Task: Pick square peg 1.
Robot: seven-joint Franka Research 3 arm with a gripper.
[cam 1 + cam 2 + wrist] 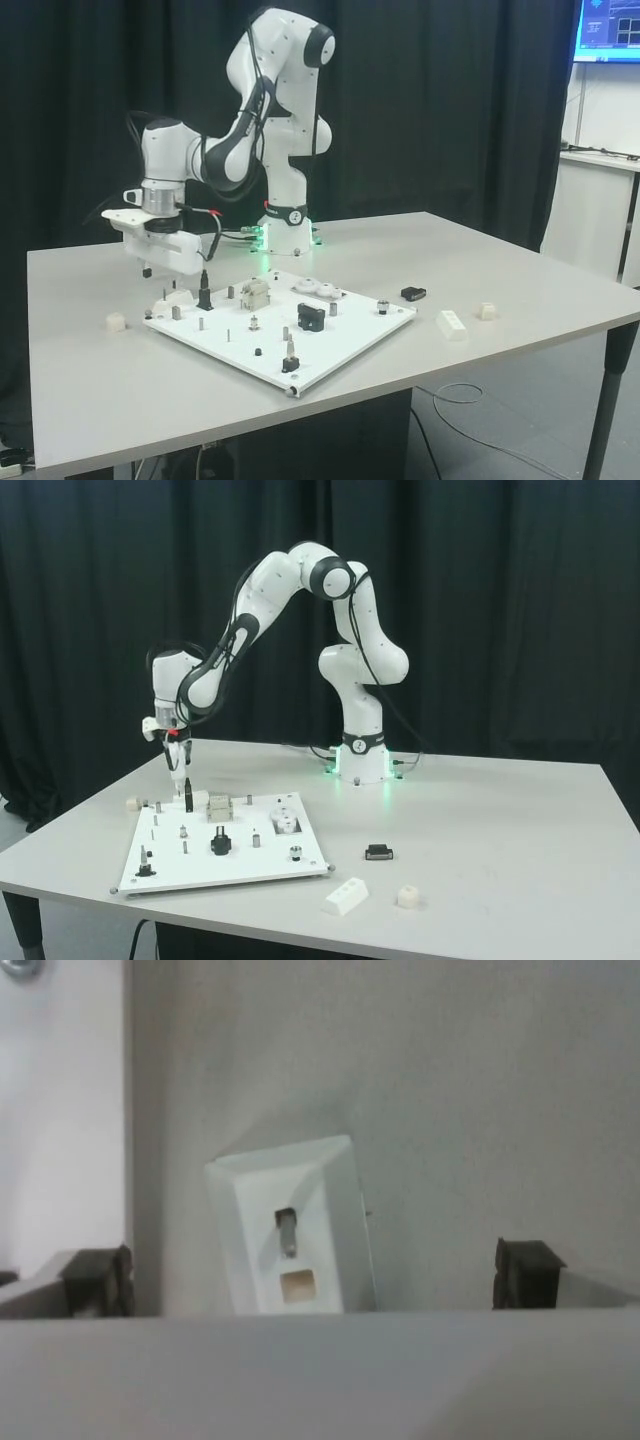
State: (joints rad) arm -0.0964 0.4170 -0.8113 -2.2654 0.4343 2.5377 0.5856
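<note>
- First room view: at the far left of the grey bench [80, 380] a small white cube [115, 321] sits alone, off the corner of the white board [350, 335].
- Next along, the gripper [175, 270] hangs on the white arm [270, 90] over that corner of the board, above a white holder block [172, 298] that seems to lie on the bench just beside the board's far edge; from here the small parts are hard to separate.
- In the wrist view the two black fingertips [527, 1272] stand wide apart and grasp nothing; the block shows between them, lower down and clear of both.
- Square peg 1 [287, 1232] is a short grey peg standing in one socket of that block. Its long axis looks upright, free end pointing up toward the gripper. The square socket [298, 1285] right beside it holds nothing.
- Nothing lies between the fingertips and the peg. The nearest neighbour is a tall black post [205, 292] on the board, close beside the block.
- Further right the board carries a grey metal block [255, 293], a black fixture [311, 320] and several short pegs.
- Right of the board, on the bench: a black connector [413, 293], a long white block [452, 324] and another white cube [487, 311], all well apart from the peg.
</note>
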